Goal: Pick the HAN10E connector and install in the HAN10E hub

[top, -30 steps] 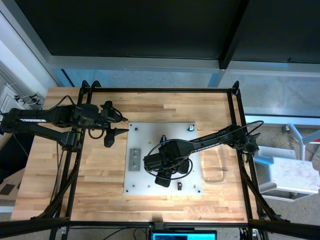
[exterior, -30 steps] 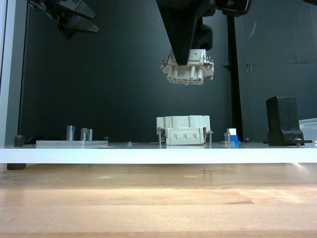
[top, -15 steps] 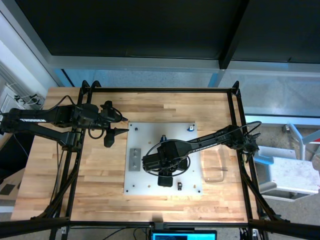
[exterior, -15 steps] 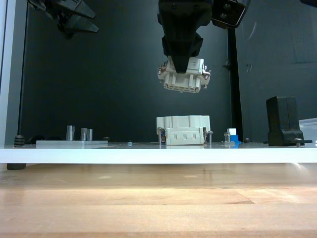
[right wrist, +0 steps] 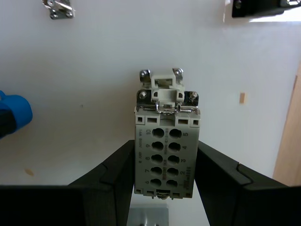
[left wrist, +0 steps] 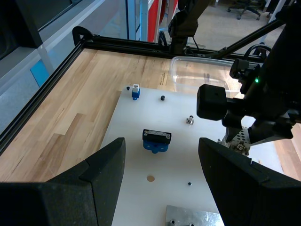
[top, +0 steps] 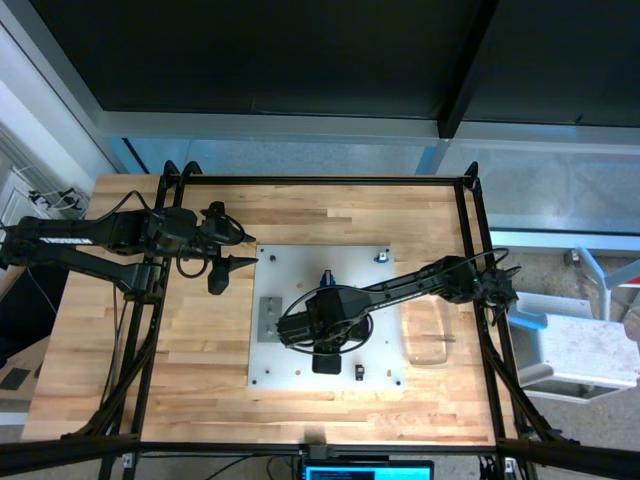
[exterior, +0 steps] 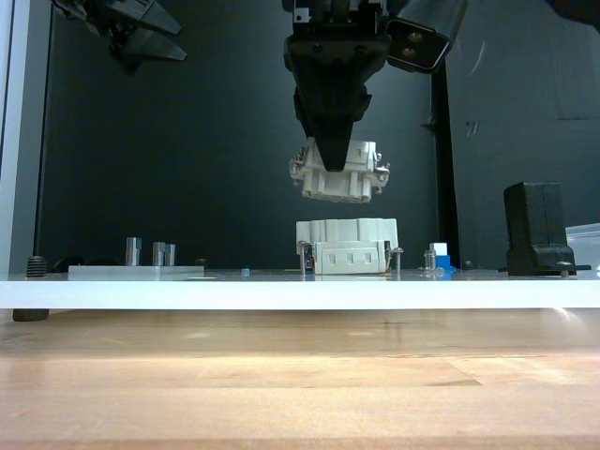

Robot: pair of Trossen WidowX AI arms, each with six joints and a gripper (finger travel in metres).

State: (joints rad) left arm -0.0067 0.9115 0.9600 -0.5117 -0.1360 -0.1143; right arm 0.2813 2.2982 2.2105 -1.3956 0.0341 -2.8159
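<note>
The right claw (exterior: 332, 161) has dropped lower, clamped on the one plug (exterior: 338, 180), which hangs slightly tilted just above the single socket (exterior: 347, 247). The left claw (top: 228, 272) hovers wide open and empty, left of the plate (top: 285, 268).

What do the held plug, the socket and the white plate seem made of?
Plug: matte beige plastic, moulded numbered holes, shiny metal screws. Socket: similar beige plastic. Plate: smooth white, plastic or painted metal, unclear. Right tool holds the plug above the socket; left tool hangs open by the plate's left edge.
</note>
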